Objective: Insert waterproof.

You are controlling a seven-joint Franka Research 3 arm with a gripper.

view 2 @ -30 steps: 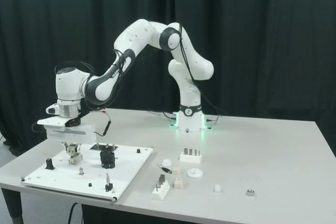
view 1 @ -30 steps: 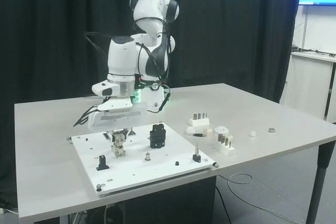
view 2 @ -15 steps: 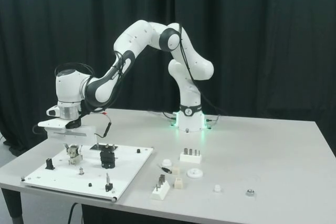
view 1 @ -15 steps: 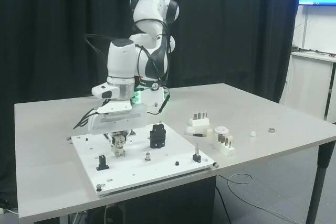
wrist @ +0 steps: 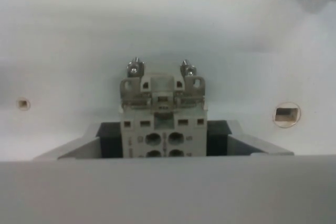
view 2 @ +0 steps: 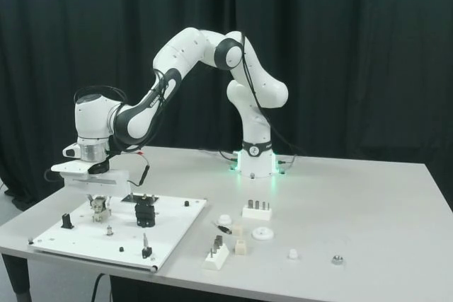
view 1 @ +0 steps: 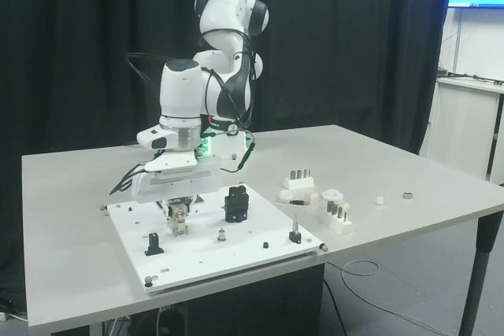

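The waterproof connector (wrist: 163,124) is a grey-white block with round sockets and a metal latch held by two screws. It stands upright on the white board (view 1: 236,261) near the board's far left part (view 1: 179,219) (view 2: 99,208). My gripper (view 1: 179,205) (view 2: 99,199) hangs straight down over it, and in the wrist view my gripper (wrist: 164,148) is open. One grey finger (wrist: 68,151) shows on each side of the block, with a dark gap between finger and block.
On the same board stand a black connector block (view 1: 236,204), a small black post (view 1: 153,243) and two small pins (view 1: 294,235). Right of the board lie white holders with metal pins (view 1: 299,186) (view 1: 337,216), a white gear (view 1: 334,193) and a nut (view 1: 408,193).
The wrist and hand have drifted slightly sideways above the connector. The connector has stayed in place on the board.
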